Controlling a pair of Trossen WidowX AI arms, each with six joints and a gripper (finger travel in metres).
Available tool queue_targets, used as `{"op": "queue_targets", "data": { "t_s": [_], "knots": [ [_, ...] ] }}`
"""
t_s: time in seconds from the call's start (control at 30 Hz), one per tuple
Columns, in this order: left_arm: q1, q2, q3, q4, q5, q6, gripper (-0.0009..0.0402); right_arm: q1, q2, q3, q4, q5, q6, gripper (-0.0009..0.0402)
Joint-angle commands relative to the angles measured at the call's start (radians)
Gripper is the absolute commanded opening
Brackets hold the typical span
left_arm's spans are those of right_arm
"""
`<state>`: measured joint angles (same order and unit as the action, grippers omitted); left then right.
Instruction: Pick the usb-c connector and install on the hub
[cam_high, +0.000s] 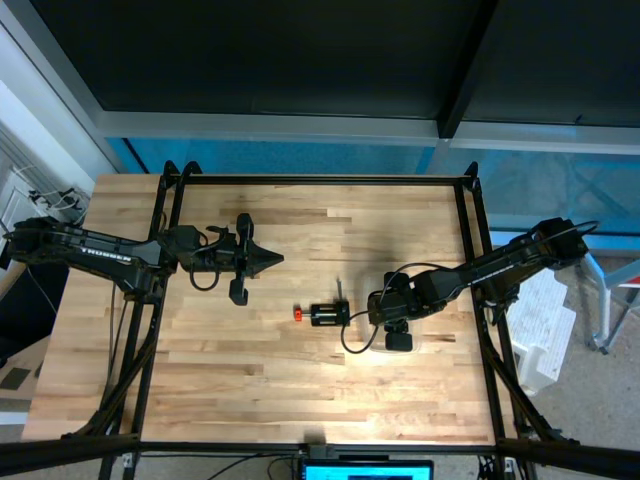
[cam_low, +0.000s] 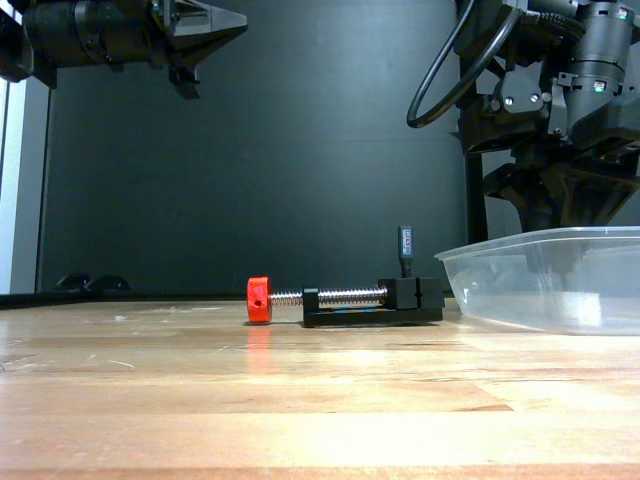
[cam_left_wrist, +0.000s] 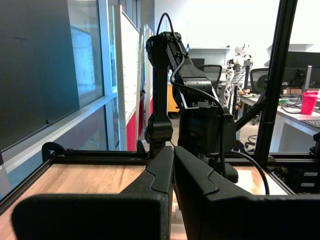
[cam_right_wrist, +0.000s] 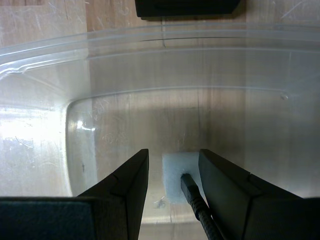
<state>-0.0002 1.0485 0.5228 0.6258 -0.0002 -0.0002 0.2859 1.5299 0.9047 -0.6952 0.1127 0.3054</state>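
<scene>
Straddling the usb-c connector in tray, right tool spread; left tool aloft.

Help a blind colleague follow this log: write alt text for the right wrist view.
The right gripper, fingers open, hangs inside a clear plastic tray, straddling a small whitish square piece on which the dark usb-c connector lies with its cable. The left gripper is not in this view; it is parked over the left side of the table.

The pale wooden counter carries the hub, which lies flat near its middle with the orange-red tip pointing left. A clear plastic tray sits just beside the hub's black end.
</scene>
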Motion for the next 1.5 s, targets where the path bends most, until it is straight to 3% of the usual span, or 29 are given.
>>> {"op": "queue_targets", "data": {
  "t_s": [0.03, 1.5],
  "knots": [
    [0.000, 0.000, 0.000, 0.000, 0.000, 0.000, 0.0000, 0.000, 0.000, -0.003, 0.003, 0.000, 0.000, 0.0137],
    [0.000, 0.000, 0.000, 0.000, 0.000, 0.000, 0.0000, 0.000, 0.000, -0.019, 0.028, 0.001, 0.000, 0.0137]
  ]
}}
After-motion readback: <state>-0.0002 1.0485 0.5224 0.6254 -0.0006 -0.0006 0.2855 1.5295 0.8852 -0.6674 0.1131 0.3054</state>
